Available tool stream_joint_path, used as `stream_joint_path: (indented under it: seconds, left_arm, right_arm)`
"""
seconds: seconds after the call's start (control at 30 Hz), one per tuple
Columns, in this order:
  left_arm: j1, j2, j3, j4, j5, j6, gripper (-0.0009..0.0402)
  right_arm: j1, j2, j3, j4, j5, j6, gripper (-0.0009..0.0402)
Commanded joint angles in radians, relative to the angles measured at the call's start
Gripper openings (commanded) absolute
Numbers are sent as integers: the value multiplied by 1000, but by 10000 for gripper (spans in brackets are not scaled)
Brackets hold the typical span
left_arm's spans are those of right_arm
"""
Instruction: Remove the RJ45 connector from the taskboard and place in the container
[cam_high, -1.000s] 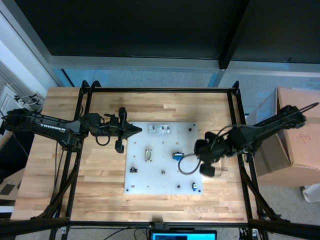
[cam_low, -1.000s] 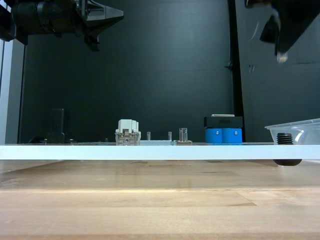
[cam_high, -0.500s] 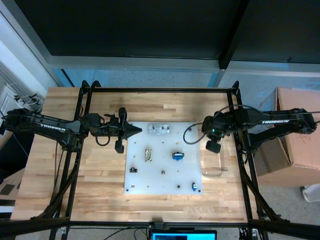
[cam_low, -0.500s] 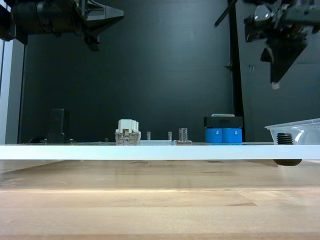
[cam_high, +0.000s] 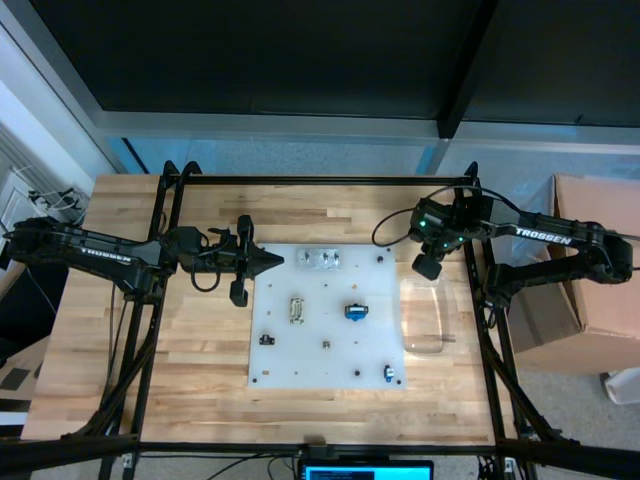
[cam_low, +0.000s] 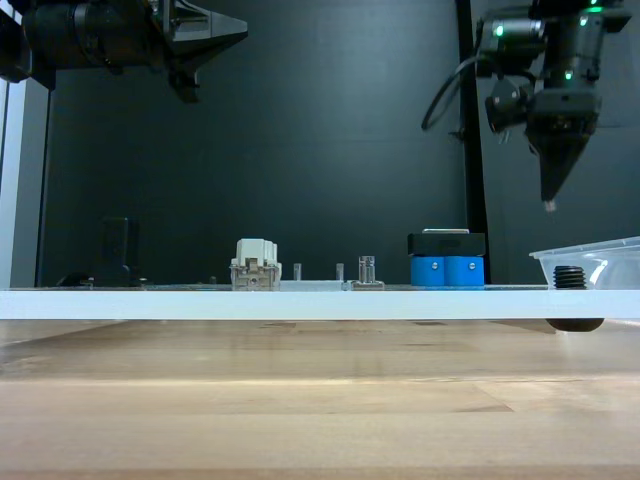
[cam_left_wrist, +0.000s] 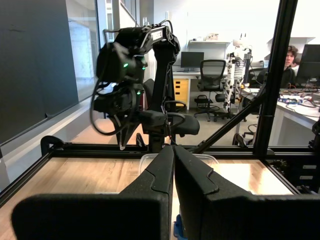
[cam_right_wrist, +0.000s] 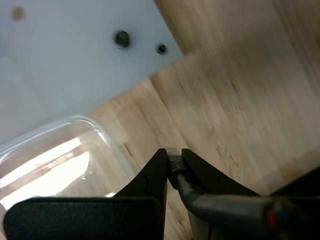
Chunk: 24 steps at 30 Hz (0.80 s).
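Though clear of the flat white taskboard (cam_high: 320, 360), hangs held: small translucent RJ45 connector (cam_right_wrist: 173, 159), pinched tight in the tapered black jaws of the right gripper (cam_right_wrist: 172, 152), with a smooth grey cable running back between them. Poised high above the pale wood-grain table (cam_high: 150, 400), just beside the rounded far end of the clear plastic container (cam_high: 424, 350), over bare wood and not inside the tub. Points straight down in the low view, with a pale plug tip peeking below the jaws. Over the taskboard's left edge: left gripper (cam_left_wrist: 173, 148), level and well above the surface, wedge-shaped matte jaws pressed together along a thin seam, closed on themselves. On the taskboard, a ridged beige block (cam_low: 255, 265) and a squat black-topped part on round blue feet (cam_low: 446, 268), well apart.
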Motion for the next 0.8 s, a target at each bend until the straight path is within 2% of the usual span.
stream_joint_path:
  seconds: [0.03,0.33,0.63,0.8]
  left_arm:
    - [0,0,0,0,0,0,0]
    - [0,0,0,0,0,0,0]
    - [0,0,0,0,0,0,0]
    - [0,0,0,0,0,0,0]
  right_arm:
    - [-39,1,-34,1,-3,-1,0]
    - [-64,1,-97,11,-8,7,12]
    - [-64,3,-107,35,-8,31,137]
    - [-64,3,-107,31,-8,56,189]
